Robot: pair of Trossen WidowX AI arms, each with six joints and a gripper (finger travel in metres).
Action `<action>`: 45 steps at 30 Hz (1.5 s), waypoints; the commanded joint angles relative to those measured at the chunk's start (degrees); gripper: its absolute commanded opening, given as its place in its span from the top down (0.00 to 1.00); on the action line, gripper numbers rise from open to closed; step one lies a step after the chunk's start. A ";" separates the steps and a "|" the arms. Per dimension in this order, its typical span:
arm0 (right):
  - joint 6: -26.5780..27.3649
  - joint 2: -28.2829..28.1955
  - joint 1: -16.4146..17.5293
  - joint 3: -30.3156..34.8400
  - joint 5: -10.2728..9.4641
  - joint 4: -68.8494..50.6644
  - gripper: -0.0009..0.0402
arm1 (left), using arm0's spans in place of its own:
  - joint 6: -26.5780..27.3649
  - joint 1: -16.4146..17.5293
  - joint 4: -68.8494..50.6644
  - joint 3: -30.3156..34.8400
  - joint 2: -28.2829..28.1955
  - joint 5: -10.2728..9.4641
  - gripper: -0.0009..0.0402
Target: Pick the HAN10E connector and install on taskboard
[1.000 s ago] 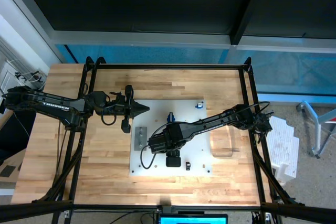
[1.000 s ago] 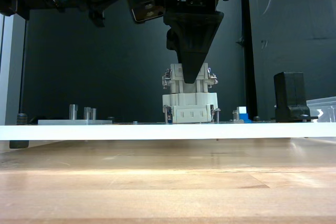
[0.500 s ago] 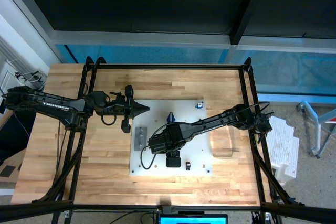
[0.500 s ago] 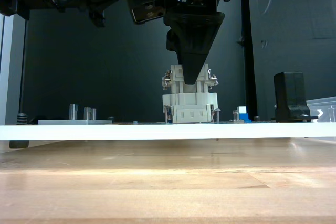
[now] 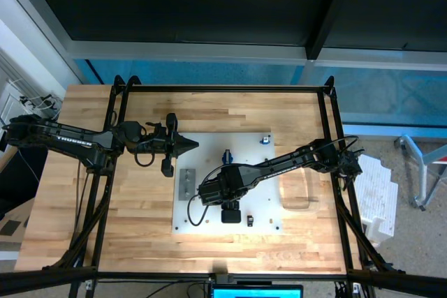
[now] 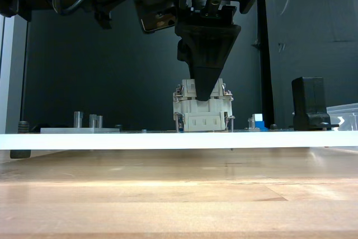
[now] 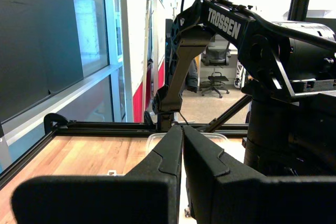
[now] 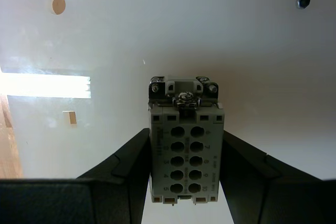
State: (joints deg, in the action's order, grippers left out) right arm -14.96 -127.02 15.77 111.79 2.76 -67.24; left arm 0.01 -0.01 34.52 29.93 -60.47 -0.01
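Desk [image 5: 105, 228] of pale wood carries the white taskboard [image 5: 262, 165]. The right arm [image 5: 279, 164] reaches in from the right, its tool [image 6: 206, 94] pointing straight down. The fingers are closed on the sides of the HAN10E connector [image 8: 185, 129], apparently to press it squarely into a matching beige socket [image 6: 202, 118] near the board's middle. The left tool [image 5: 188, 144], fingers pressed together and empty, hangs over the board's far-left corner, out of the way. White TROSSEN lettering [image 7: 231, 20] marks the right arm; small numerals [image 8: 167, 161] flank the connector's pin holes.

Wooden table [image 5: 133, 228], black frame rail [image 5: 223, 89] along its far edge, clear plastic tray [image 5: 299, 198] on its right side
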 commanded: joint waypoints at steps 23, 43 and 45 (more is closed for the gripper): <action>0.94 -0.07 0.00 -3.21 0.20 3.32 0.93 | -0.02 0.00 0.00 0.02 -0.02 0.00 0.98; 0.68 1.03 0.00 -3.23 0.20 3.30 0.73 | -0.02 0.00 0.00 0.02 -0.02 0.00 0.98; 0.50 1.27 0.00 -3.15 0.22 3.28 0.69 | -0.02 0.00 0.00 0.02 -0.02 0.00 0.98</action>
State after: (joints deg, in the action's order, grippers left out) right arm -14.20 -125.93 15.75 108.49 2.96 -63.81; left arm -0.01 -0.01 34.52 29.93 -60.47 -0.01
